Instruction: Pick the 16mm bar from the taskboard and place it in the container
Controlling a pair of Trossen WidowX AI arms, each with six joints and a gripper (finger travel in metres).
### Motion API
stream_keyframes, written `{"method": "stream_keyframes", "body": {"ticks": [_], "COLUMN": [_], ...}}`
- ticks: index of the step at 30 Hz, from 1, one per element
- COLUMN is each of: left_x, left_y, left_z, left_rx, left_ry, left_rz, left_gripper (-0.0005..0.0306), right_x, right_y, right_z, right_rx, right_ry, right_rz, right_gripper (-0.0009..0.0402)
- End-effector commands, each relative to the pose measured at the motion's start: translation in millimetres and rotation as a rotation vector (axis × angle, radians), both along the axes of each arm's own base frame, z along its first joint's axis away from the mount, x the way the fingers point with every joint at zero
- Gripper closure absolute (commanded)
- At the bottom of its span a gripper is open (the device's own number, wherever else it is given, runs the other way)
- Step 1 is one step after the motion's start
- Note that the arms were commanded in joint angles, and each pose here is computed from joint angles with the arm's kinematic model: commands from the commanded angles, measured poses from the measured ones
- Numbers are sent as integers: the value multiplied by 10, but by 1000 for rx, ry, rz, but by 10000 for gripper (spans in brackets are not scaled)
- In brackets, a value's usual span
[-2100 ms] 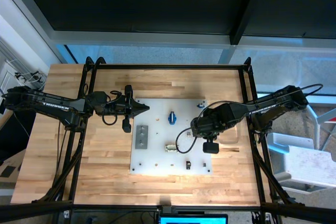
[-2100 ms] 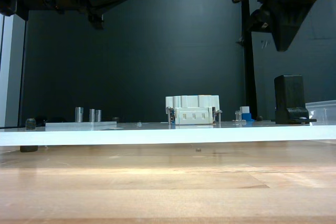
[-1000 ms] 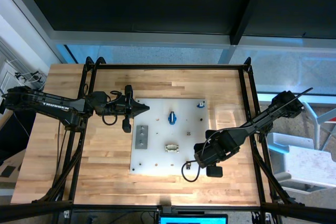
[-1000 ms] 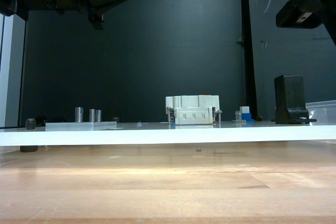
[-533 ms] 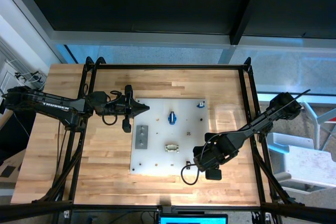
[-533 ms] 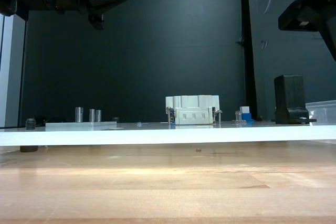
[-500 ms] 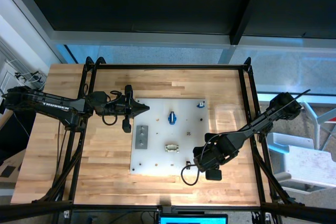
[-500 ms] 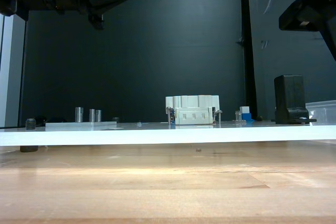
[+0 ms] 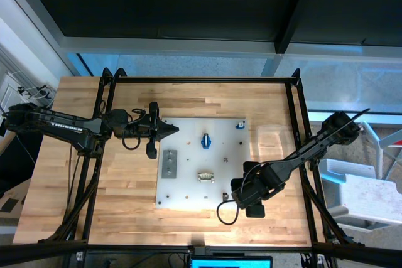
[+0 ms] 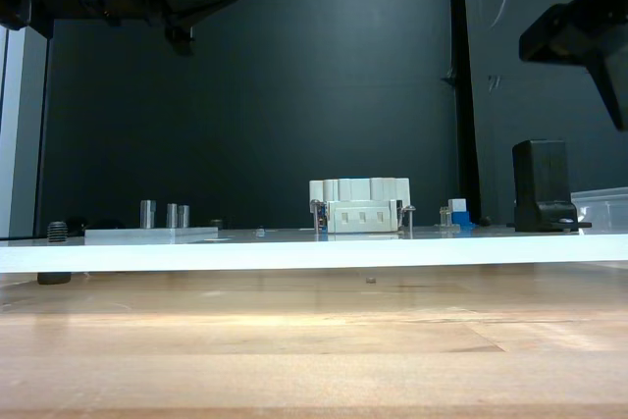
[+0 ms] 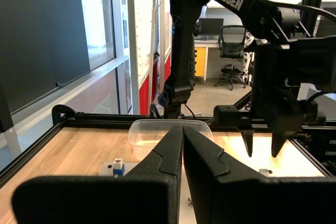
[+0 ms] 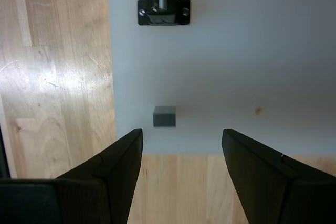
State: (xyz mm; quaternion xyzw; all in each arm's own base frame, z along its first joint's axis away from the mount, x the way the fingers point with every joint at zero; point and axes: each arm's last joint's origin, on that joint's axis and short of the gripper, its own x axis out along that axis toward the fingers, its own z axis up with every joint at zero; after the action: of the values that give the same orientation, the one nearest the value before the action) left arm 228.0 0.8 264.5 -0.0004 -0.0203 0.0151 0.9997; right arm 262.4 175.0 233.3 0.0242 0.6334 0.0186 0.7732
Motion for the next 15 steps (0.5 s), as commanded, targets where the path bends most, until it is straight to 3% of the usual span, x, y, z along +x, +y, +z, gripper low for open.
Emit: {"method": "stream_keyframes", "body": {"ticks": [1,15], "left_x": [1,1], "left_y": [0,1], "left_z": [0,0], "left_rx": [0,0], "left_ry": [0,0], "left_rz": [0,0], "left_gripper": [300,300], "right_x": [15,52], "right_y": [29,91], "right_z": [-46,-179], "right_rx": [-3,-24], "right_ry": [7,24], "right_rz": [6,34], "right_gripper": [183,183]}}
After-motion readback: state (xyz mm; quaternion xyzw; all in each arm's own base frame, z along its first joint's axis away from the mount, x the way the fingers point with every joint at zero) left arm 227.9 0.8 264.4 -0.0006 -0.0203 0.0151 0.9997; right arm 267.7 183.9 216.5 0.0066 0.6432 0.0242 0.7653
